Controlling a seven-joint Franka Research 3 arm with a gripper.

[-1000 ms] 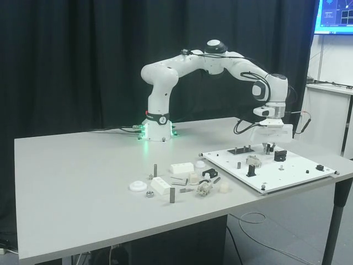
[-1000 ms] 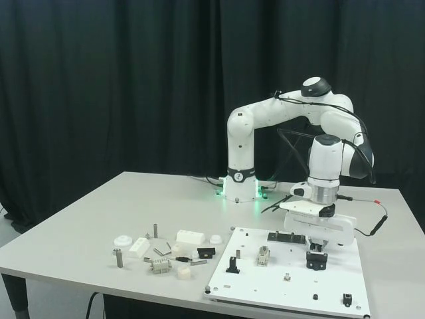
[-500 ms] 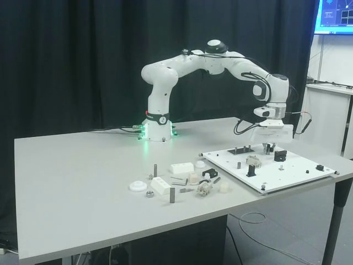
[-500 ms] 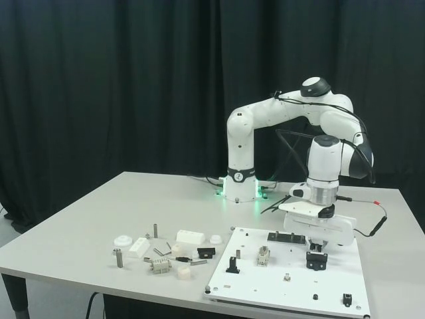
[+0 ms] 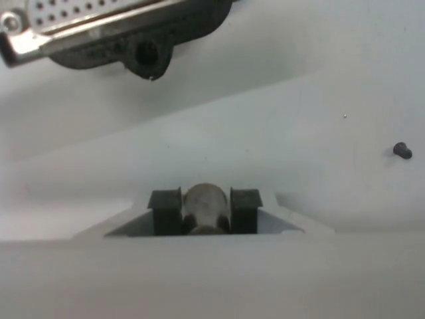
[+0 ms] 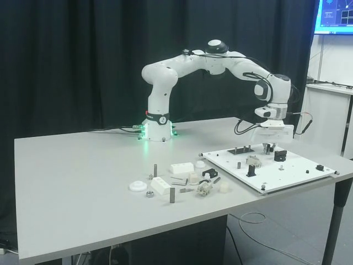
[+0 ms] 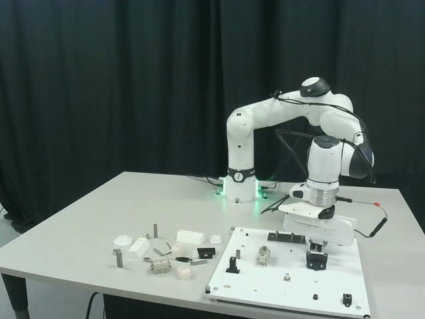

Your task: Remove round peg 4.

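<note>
Gripper [image 5: 206,211] clamped on round peg 4 [image 5: 204,207], black pads [image 5: 165,211] tight on both sides (wrist view). Held just above white board [image 7: 265,282], over its far right part, near black block [image 7: 316,260]. Peg possibly clear of its hole, hard to confirm. Loose parts [image 7: 166,252] left on grey table [image 6: 77,176].

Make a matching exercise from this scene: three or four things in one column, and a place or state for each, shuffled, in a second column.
Things:
1. round peg
2. white board
3. loose parts
4. green light

Places or states:
A. at the arm's base
B. scattered on the grey table beside the board
C. clamped between the two black fingers of the gripper
D. lying flat under the gripper

Pairs: 1-C, 2-D, 3-B, 4-A
</note>
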